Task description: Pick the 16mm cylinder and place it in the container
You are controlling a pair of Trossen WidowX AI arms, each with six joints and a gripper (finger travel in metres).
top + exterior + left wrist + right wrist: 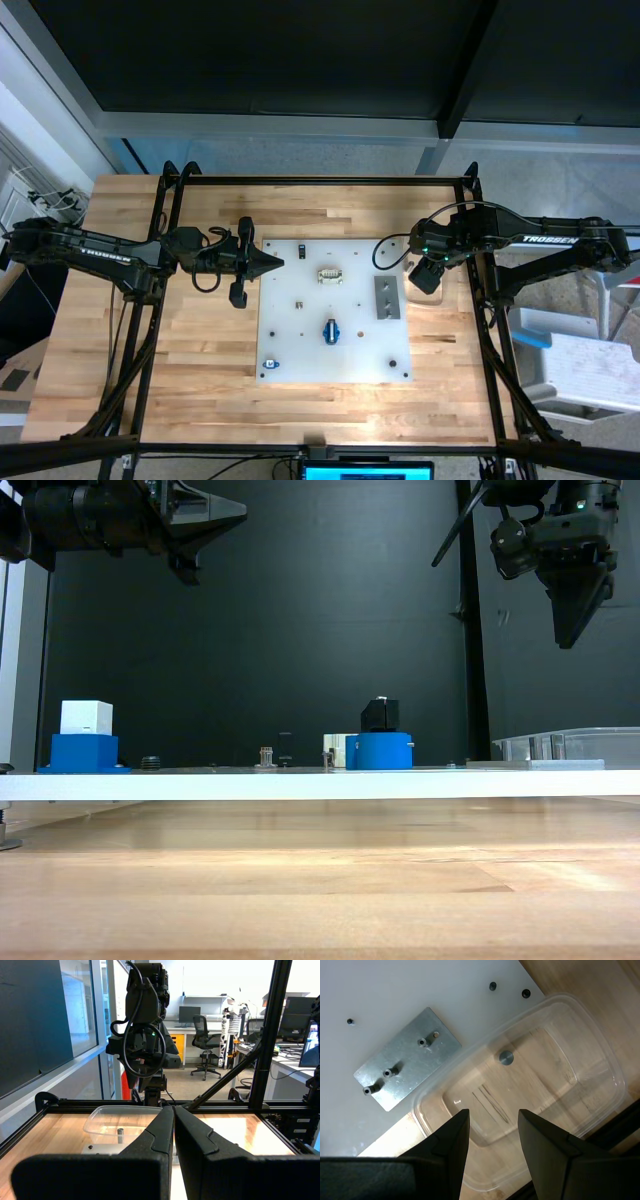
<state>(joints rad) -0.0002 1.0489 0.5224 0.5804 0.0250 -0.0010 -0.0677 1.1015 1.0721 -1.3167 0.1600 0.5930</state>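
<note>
**In the container: the 16mm cylinder, with your right gripper above it**

1. 16mm cylinder. You had it on the floor of the container, its round silver face turned up to the right wrist camera. It lay toward the wall nearest the grey plate and was apart from both grippers.

2. Container. Your clear tub with rounded corners sat on the wooden table, just beside the right edge of the white board and next to the grey plate. From the pictures you could not tell whether its corner overlapped the board.

3. Right gripper. It hung well above the container and pointed down. Its fingers were spread with a plain gap between them and gripped nothing. The cylinder showed beyond that gap, further along the tub floor.

4. Left gripper. You had it raised over the left edge of the board, lying level and pointing toward the right arm. Its fingers were pressed together with nothing between them.

5. Board fittings.
   - The grey plate carried three short pegs.
   - A blue upright part stood near the board's middle.
   - A blue base with a white block stood at the near left corner.
</note>
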